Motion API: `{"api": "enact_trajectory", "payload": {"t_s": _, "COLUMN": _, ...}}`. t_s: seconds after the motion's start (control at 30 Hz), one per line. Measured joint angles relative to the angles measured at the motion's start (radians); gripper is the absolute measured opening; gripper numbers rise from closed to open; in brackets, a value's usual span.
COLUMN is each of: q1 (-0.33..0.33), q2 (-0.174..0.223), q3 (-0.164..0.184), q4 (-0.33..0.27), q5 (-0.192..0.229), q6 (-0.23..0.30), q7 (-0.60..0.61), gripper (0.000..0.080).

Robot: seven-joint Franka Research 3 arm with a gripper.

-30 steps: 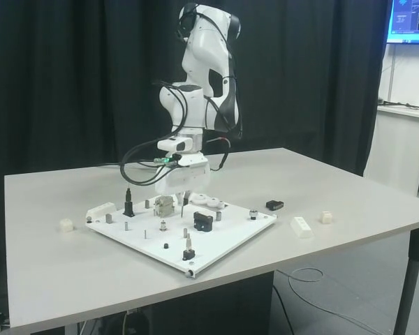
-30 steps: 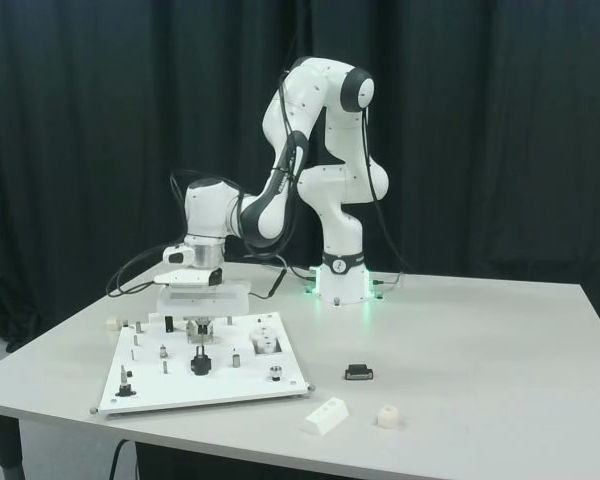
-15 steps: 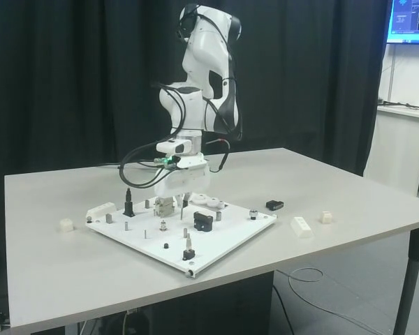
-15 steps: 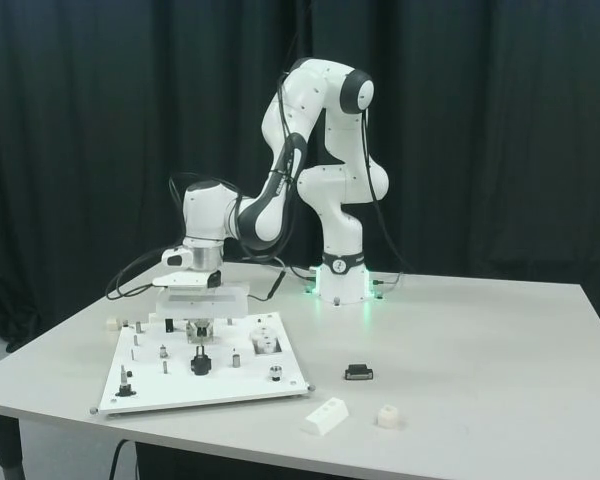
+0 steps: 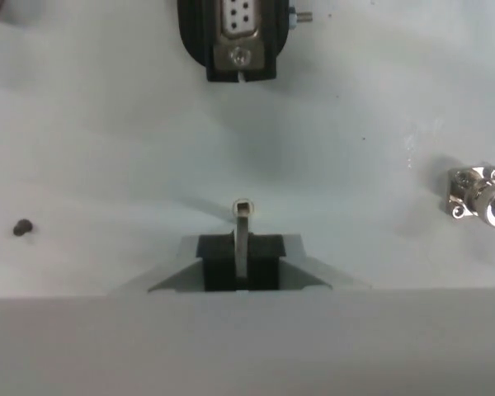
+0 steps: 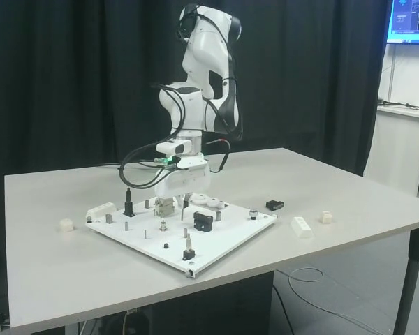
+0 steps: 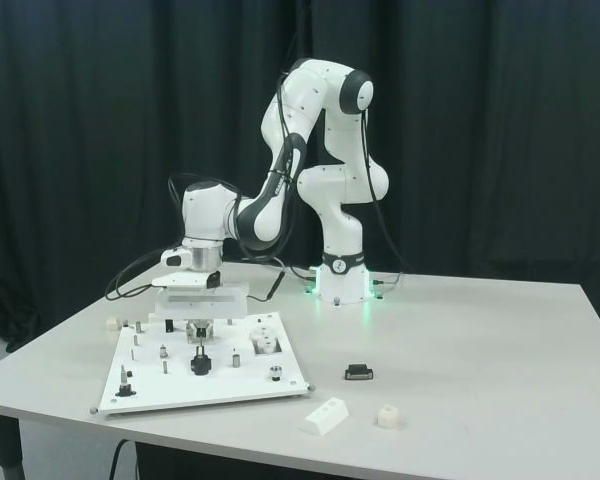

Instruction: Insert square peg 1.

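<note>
Peg (image 5: 242, 235) upright, long axis vertical.

- White Franka arm (image 6: 204, 63) bent over white assembly board (image 6: 227, 234) near table's (image 6: 349, 185) front edge
- Gripper (image 6: 174, 204) low over the board's rear half
- Black connector (image 6: 274, 205), two white blocks (image 6: 302, 227) toward right edge
- White cube (image 6: 67, 225) toward left edge

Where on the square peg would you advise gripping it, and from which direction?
Grip the square peg by its upper shaft, from above, clamping two opposite flat faces. It hangs upright, thin and straight-sided, so the lower tip is left free above the white board. The hand appears to hold it so.
</note>
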Motion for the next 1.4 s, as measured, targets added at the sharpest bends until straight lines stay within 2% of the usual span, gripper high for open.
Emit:
{"api": "enact_trajectory", "payload": {"t_s": 0.77, "q1": -0.005, "q2": 0.012, "q3": 0.006, "q4": 0.01, "q5": 0.026, "q6": 0.0, "q7": -0.007, "gripper": 0.0027}}
{"api": "enact_trajectory", "payload": {"t_s": 1.4, "q1": -0.01, "q2": 0.012, "q3": 0.007, "q4": 0.013, "q5": 0.028, "q6": -0.009, "q7": -0.006, "gripper": 0.0027}}
